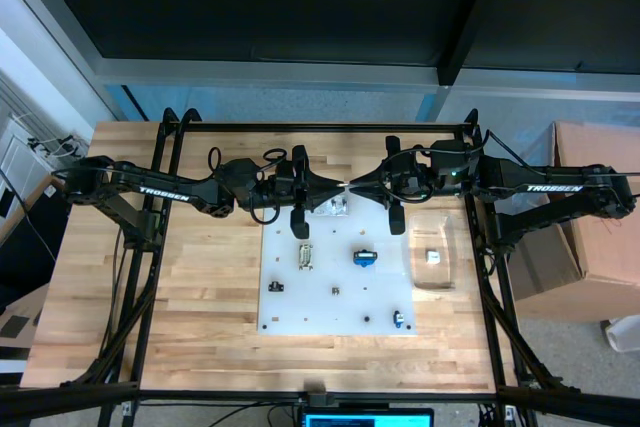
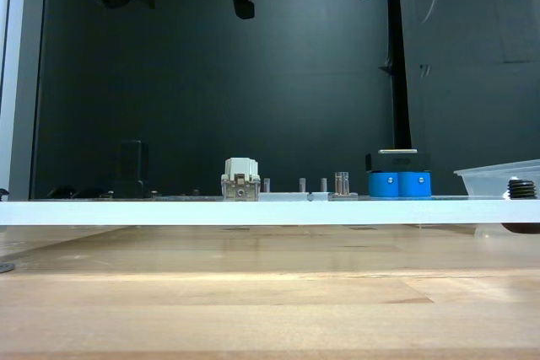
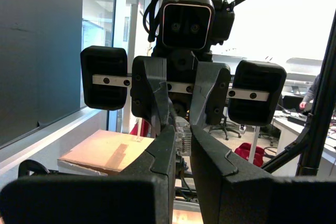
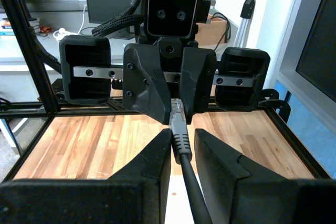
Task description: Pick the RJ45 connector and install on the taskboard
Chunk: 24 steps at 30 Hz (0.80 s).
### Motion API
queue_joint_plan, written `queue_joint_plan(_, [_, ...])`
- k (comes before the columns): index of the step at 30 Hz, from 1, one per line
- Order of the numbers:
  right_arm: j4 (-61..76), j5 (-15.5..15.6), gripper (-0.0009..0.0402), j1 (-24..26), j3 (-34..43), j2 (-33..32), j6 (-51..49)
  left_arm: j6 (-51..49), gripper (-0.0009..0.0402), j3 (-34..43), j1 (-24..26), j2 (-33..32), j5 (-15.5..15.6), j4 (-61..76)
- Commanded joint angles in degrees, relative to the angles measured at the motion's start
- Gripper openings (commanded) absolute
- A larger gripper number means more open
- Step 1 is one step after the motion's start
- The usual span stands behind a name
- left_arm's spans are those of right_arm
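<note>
Seen from above, the black left pincer and the black right pincer meet tip to tip over the flat white task board. The small clear-plastic RJ45 connector shows as a pale sliver between their tips, clear of any seat on the board beneath them. In the low view only the pincers' dark undersides show, well above the board, and the connector is out of sight. In the left wrist view the left pincer's own fingers stand almost together with the clear plug clamped between them, and the right pincer faces it just beyond. In the right wrist view the plug's nose sits in the left pincer's tips. Its grey ribbed boot and grey cable run back between the right pincer's fingers, which stand slightly apart, with a slit along one side of the boot. The connector is probably light, with a stiff but brittle shell, a thin latch tab and a limp cable. It is best held by the plug's flat sides, not by the tab.
</note>
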<state>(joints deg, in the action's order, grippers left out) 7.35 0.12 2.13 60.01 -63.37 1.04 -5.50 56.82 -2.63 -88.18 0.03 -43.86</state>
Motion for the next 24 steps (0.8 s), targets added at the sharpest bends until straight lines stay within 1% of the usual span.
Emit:
queue_joint_plan(1, [0.0,0.0,0.0040,0.0,0.0,0.0,0.0,0.0,0.0000,0.0,0.0,0.0,0.0,0.0])
queue_joint_plan(8, [0.0,0.0,-0.0002,0.0,0.0,0.0,0.1,-0.1,0.0000,0.0,0.0,0.0,0.0,0.1])
queue_joint_plan(11, [0.0,-0.1,0.0003,0.0,0.0,0.0,0.2,-0.2,0.0000,0.0,0.0,0.0,0.0,0.0])
queue_joint_plan(14, [0.0,0.0,-0.0001,0.0,0.0,0.0,0.2,-0.2,0.0004,0.0,0.0,0.0,0.0,0.1])
queue_joint_plan(18, [0.1,0.0,0.0000,0.0,0.0,0.0,0.1,-0.2,0.0033,0.0,0.0,0.0,0.1,0.3])
queue_joint_plan(21, [0.3,0.0,0.0000,0.0,0.0,0.0,0.0,-1.9,0.0064,0.0,0.0,0.0,1.4,0.4])
queue_joint_plan(24, [2.2,0.0,0.0000,0.0,0.0,0.4,0.0,-2.6,0.0092,0.0,0.0,0.0,1.5,1.5])
